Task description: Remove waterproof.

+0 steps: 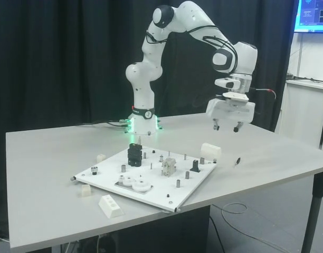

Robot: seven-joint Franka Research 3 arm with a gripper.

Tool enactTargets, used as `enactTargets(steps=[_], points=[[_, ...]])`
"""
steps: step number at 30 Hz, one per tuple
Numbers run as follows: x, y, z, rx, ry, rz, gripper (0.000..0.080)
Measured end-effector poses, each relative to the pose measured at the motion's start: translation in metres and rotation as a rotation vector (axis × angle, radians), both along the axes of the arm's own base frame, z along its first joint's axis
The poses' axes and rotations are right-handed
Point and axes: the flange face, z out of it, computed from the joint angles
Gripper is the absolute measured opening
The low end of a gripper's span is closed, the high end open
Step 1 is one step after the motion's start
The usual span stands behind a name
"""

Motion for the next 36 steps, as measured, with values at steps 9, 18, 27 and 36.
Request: enactTargets(steps=[9, 18, 27, 36], points=[[0.005, -0.06, 0.002, -0.048, -0.021, -0.151, 0.08], [0.0, -0.128, -0.002, -0.057, -0.025, -0.341, 0.08], [-0.008, -0.181, -0.008, -0.007, -0.07, -0.562, 0.08], [-0.019, -0.216, -0.019, 0.089, -0.127, -0.78, 0.08]])
